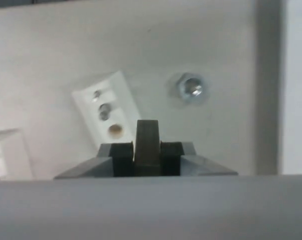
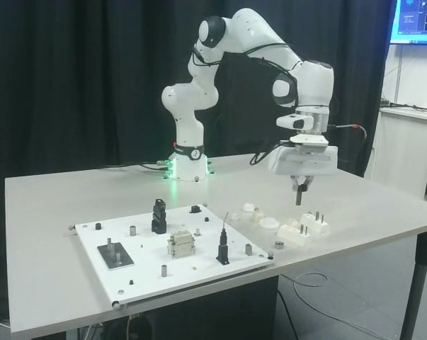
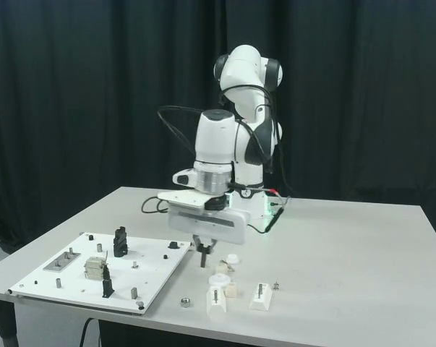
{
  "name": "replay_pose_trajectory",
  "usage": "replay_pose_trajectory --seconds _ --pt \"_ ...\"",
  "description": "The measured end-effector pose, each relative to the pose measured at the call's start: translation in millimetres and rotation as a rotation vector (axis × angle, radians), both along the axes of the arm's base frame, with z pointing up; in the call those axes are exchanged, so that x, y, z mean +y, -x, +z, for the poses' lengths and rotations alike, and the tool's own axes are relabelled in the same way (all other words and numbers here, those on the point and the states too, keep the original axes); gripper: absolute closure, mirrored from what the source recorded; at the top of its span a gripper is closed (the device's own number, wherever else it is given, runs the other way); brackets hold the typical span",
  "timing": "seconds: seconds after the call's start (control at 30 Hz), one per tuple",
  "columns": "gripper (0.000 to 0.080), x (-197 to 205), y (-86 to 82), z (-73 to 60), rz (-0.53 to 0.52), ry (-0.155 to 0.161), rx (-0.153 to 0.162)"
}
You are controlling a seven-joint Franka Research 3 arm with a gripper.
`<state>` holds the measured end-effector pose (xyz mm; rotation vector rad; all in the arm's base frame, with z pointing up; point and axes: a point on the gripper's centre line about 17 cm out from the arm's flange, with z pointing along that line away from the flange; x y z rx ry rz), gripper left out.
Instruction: Insert square peg 3.
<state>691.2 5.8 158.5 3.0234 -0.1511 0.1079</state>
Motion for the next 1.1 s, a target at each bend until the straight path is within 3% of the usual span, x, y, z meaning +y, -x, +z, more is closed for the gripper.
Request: replay_pose_trajectory --seconds 0.63,1.1 --pt "0.0693 -94.2 -37.9 28.0 -0.214 0.004 -0.093" --pt "0.0693 -166.9 -43.2 46.5 -0.306 0.018 -0.125"
